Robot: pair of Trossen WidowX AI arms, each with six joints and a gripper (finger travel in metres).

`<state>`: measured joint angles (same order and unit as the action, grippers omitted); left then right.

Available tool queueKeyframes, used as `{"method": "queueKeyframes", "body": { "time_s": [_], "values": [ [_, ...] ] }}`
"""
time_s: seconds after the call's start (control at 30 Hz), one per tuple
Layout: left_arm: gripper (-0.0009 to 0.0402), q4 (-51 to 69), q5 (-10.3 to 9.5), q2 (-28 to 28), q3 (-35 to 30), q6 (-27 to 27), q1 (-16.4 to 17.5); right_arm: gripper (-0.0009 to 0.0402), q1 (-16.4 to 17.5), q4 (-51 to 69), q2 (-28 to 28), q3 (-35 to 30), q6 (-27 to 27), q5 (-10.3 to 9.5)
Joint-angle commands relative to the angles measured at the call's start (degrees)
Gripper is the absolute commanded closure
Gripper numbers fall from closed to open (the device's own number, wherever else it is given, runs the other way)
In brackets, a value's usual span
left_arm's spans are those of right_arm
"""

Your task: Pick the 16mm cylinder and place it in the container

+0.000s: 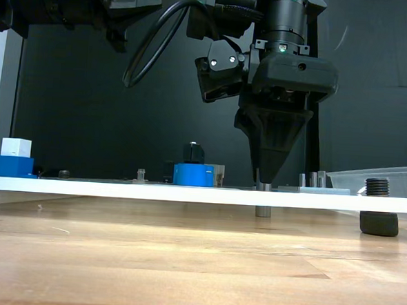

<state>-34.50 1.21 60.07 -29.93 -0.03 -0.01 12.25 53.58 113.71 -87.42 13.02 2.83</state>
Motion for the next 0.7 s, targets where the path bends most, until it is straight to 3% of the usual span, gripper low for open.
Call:
{"method": "queueKeyframes", "body": {
  "time_s": [0.03,0.7],
  "values": [
    [0.0393,0.0,0.02,0.0,0.0,0.0,0.0,0.0261,0.0,0.0,0.0,0.2,0.0,0.11],
    [0.0393,0.0,0.02,0.0,0.0,0.0,0.0,0.0354,0.0,0.0,-0.2,0.4,-0.1,0.04]
  ]
}}
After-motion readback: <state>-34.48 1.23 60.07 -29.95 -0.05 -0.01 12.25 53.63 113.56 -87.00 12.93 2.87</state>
